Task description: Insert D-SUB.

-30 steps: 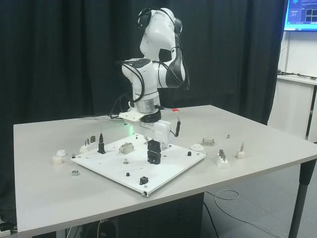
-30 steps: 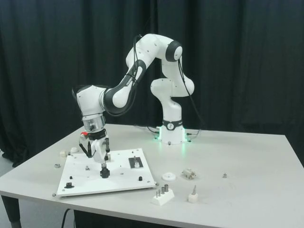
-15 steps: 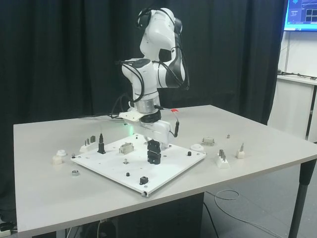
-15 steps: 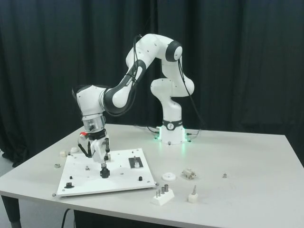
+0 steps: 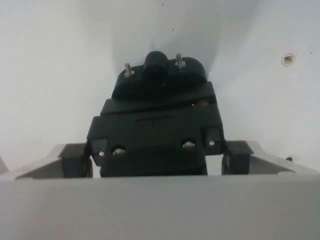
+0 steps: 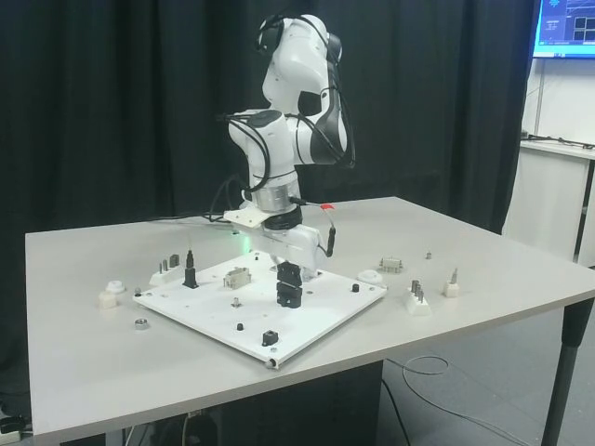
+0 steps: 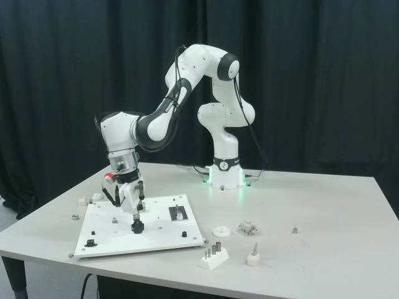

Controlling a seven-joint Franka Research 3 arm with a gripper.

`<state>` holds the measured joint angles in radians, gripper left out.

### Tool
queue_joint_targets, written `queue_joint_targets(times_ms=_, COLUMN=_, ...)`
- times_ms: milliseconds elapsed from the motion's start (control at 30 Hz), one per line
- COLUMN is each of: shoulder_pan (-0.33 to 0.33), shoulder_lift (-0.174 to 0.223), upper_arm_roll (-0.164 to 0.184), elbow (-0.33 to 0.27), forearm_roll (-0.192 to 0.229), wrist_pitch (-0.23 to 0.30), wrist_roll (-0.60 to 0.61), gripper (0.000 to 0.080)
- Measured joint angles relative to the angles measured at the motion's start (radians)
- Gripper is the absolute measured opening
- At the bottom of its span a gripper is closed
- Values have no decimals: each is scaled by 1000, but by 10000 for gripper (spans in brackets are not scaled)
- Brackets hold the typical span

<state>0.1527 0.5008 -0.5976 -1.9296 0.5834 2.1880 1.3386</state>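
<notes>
My gripper (image 6: 288, 271) (image 7: 135, 215) points straight down over the white board (image 6: 321, 311) (image 7: 162, 240) and is shut on a black D-SUB connector (image 6: 288, 288) (image 7: 136, 227). In the wrist view the connector (image 5: 155, 132) fills the space between the two grey fingers (image 5: 75, 161), with my gripper (image 5: 155, 162) closed on its sides. Directly beneath it sits a black mating part with two small screws (image 5: 160, 75) on the board. The connector's lower end is at the board's surface; I cannot tell whether it is seated.
The board also carries a black post (image 6: 190, 269), a grey socket (image 6: 238, 276) and a small black block (image 6: 270, 336). Off the board lie a white peg holder (image 6: 418, 299), a small connector (image 6: 390, 265), a white disc (image 6: 370, 275) and a nut (image 6: 141, 323).
</notes>
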Motion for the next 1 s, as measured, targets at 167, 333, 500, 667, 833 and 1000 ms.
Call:
queue_joint_targets(times_ms=167, shoulder_pan=1, shoulder_lift=-2, upper_arm_roll=0, elbow=-4, forearm_roll=1, wrist_pitch=0, wrist_roll=0, gripper=570)
queue_joint_targets(times_ms=333, shoulder_pan=3, shoulder_lift=-3, upper_arm_roll=0, elbow=-5, forearm_roll=1, wrist_pitch=0, wrist_roll=0, gripper=570)
queue_joint_targets(times_ms=500, shoulder_pan=3, shoulder_lift=-3, upper_arm_roll=0, elbow=-6, forearm_roll=1, wrist_pitch=0, wrist_roll=-1, gripper=570)
queue_joint_targets(times_ms=667, shoulder_pan=3, shoulder_lift=-3, upper_arm_roll=-1, elbow=-6, forearm_roll=1, wrist_pitch=1, wrist_roll=-5, gripper=570)
queue_joint_targets(times_ms=833, shoulder_pan=2, shoulder_lift=-3, upper_arm_roll=-2, elbow=-6, forearm_roll=1, wrist_pitch=3, wrist_roll=-16, gripper=570)
queue_joint_targets(times_ms=1000, shoulder_pan=2, shoulder_lift=-3, upper_arm_roll=-2, elbow=-8, forearm_roll=2, wrist_pitch=9, wrist_roll=-18, gripper=570)
